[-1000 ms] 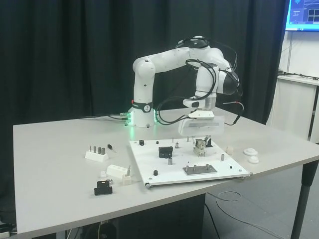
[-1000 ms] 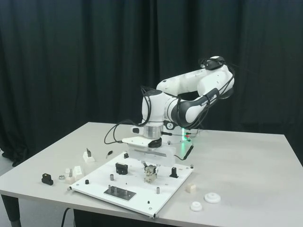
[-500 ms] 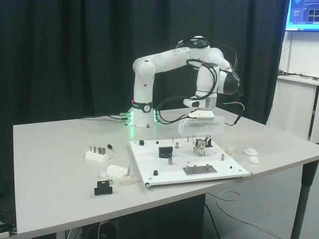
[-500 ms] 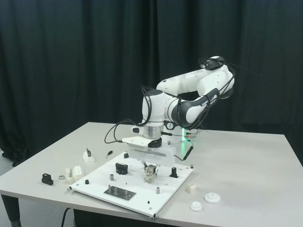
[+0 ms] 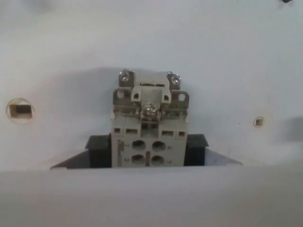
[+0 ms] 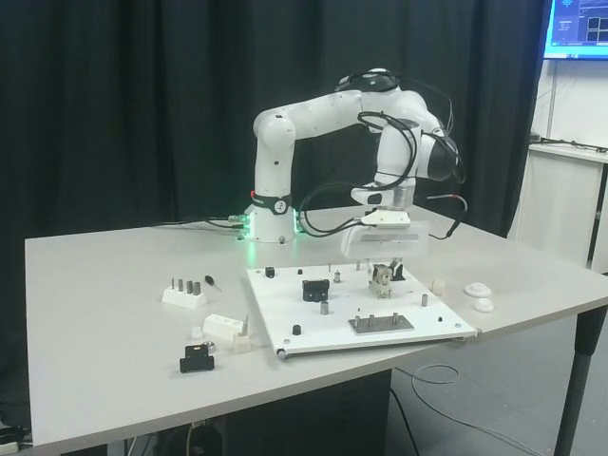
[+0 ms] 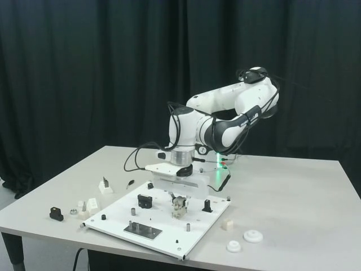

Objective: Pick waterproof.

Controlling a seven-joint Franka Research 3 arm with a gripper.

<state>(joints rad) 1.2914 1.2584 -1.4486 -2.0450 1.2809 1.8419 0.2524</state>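
Your wrist view gives the only close look at the waterproof connector: a blocky white plastic body with four round sockets, metal screws and clips along one end, and a black part on each side of it. It stands on the white board. Small print runs down its face, too fine to read.

From the first and second room views you see the connector as a small pale block near the middle of the board, directly under the gripper. The black parts flanking the connector may be the fingers, but you cannot tell whether they grip it.
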